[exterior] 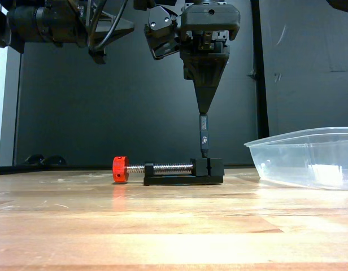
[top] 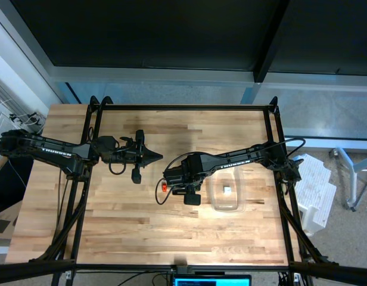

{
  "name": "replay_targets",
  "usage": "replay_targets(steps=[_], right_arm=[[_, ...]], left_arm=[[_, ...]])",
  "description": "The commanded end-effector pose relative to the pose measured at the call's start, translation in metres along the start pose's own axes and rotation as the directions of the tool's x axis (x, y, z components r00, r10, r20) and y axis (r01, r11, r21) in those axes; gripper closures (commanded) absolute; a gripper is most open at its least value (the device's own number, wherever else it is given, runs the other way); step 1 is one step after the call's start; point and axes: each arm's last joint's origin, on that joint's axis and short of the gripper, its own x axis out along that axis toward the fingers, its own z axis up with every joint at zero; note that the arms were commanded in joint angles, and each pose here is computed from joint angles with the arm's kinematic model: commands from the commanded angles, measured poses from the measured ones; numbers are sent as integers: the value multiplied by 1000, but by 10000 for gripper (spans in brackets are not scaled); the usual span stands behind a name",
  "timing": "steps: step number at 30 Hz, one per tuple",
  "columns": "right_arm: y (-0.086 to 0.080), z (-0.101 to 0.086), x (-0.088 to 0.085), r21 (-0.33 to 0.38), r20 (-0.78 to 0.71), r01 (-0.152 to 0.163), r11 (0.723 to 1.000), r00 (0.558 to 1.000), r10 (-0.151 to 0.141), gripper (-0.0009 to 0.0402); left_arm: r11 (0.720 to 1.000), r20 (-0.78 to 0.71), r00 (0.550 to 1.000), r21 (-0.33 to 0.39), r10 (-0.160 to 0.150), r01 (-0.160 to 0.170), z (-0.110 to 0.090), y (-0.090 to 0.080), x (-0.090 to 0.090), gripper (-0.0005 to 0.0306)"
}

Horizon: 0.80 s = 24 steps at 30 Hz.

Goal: Pick the USB-C connector and install on taskboard

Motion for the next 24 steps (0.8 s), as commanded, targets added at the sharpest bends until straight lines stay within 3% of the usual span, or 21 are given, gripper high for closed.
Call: replay_targets(steps=[1,8,16,21,24], right_arm=[[0,0,2,1,-10,2,1000,1000,-2,393],[0,-1,-1,1,-1,0,1000,1000,0,376],[3,-3,-8,7,20,-5,1000,1000,5,285],[1,-8,-24,11,56,-12,1000,998,11,236],[-1,-13,-34,13,74,-1,1000,997,0,215]], left_arm=[[1000,0,1000,0,0,0,0,0,0,300],[1000,0,1000,0,0,0,0,0,0,300],[1000,0,1000,0,0,0,0,0,0,300],[1000,0,1000,0,0,0,0,0,0,300],[1000,0,1000,0,0,0,0,0,0,300]])
